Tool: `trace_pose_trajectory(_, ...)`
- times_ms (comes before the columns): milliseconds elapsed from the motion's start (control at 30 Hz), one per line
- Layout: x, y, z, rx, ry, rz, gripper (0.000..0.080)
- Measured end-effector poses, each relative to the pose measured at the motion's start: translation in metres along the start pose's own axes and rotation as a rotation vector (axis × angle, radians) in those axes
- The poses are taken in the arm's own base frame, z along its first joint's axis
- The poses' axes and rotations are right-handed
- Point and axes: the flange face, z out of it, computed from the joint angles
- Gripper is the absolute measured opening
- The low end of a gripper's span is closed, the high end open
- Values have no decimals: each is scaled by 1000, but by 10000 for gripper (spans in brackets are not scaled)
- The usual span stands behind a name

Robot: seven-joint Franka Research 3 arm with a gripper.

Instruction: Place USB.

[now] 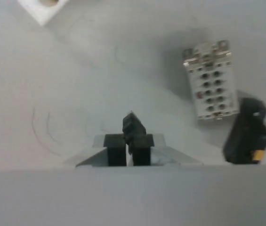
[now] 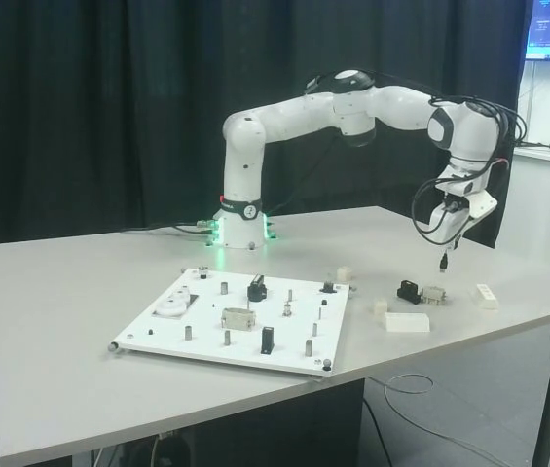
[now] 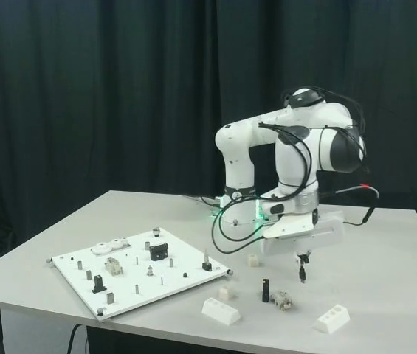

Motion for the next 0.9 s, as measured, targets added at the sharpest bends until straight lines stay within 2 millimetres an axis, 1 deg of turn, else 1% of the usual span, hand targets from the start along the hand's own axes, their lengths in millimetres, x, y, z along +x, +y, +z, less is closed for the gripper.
trace_pose_trajectory(333,-28,-5,21,0,53,2,26)
trace_pose_trajectory(600,-41,-7,28,2,85,-2,26)
trace_pose_trajectory(800,-46,-7,29,5,100,7,26)
trace_pose_trajectory(833,-46,-7,29,6,101,8,451)
trace_pose_trajectory(900,-47,-7,29,9,104,9,451)
